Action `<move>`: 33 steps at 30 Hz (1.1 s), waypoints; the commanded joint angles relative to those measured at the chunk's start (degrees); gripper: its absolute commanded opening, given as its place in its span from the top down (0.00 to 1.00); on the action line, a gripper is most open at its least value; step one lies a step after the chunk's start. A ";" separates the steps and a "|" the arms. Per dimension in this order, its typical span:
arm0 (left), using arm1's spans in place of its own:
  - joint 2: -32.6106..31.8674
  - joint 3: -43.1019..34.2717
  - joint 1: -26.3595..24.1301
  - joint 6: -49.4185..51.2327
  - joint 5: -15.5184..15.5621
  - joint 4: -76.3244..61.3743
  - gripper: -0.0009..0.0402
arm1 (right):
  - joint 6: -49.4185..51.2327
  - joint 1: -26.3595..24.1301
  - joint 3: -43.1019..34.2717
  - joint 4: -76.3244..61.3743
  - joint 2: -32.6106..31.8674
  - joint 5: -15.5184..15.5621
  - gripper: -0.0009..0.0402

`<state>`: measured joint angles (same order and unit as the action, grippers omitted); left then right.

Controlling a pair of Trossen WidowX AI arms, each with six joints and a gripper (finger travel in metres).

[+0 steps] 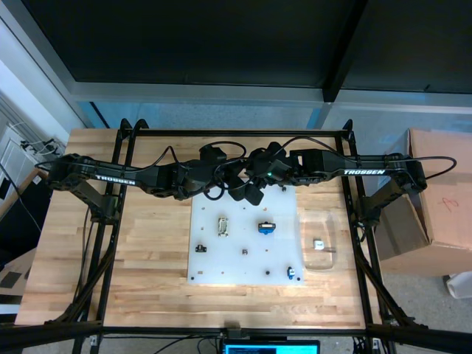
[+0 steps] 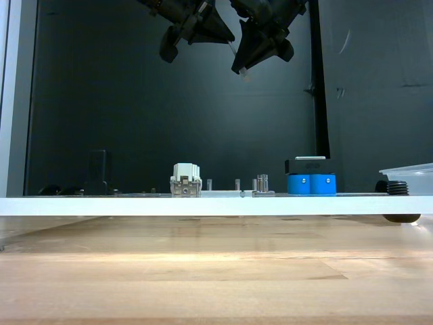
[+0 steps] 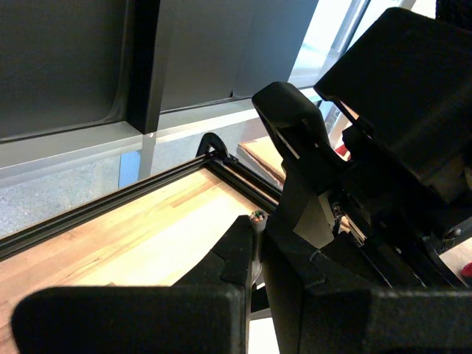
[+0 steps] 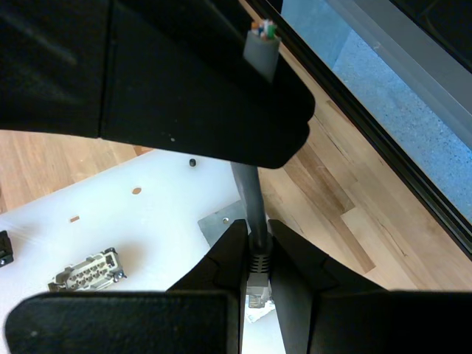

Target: Pick the RJ45 connector and install on the taskboard

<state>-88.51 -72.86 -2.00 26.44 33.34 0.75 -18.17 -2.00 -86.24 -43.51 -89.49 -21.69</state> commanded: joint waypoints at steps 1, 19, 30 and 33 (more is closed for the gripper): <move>0.02 0.04 -0.02 -0.11 -0.02 0.00 0.88 | 0.68 0.00 -0.02 -0.37 0.13 0.81 0.98; 1.70 0.17 0.00 -6.08 -6.88 -1.14 0.47 | 2.89 1.90 19.93 12.09 16.11 7.28 0.98; 1.95 0.20 0.00 -10.45 -9.92 -3.48 0.57 | 3.89 11.23 38.53 22.51 31.08 7.54 0.98; 2.60 0.63 0.00 -14.34 -13.97 -3.34 0.60 | 4.15 15.17 42.49 26.10 33.29 6.45 0.98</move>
